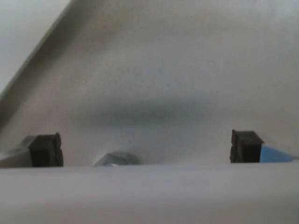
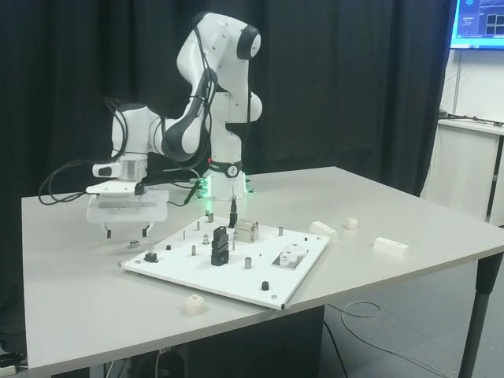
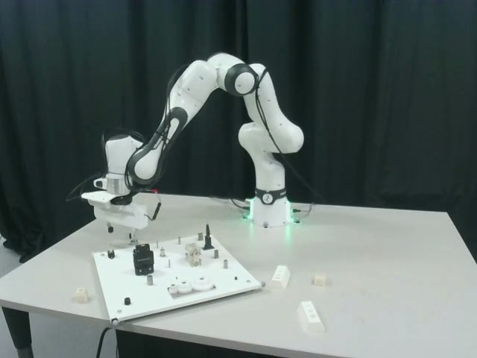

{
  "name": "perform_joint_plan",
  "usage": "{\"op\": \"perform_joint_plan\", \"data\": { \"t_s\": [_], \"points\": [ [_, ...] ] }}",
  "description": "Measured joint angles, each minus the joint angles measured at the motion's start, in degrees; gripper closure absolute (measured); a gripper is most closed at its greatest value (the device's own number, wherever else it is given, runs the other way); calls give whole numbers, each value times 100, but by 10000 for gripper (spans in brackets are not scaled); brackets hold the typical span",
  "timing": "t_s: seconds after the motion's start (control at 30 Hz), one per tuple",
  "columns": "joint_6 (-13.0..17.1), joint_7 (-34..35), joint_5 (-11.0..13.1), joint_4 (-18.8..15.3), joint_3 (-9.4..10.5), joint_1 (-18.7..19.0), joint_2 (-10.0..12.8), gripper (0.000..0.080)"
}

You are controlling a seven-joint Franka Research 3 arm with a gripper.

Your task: Pick bolt 4.

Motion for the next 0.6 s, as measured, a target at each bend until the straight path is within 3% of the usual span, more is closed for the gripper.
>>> {"op": "perform_joint_plan", "data": {
  "t_s": [0.27, 0.6],
  "points": [
    [-234, -563, 497, 130, 0, -87, 254, 3],
    [-468, -810, 628, 99, 0, -190, 337, 2]
  ]
}}
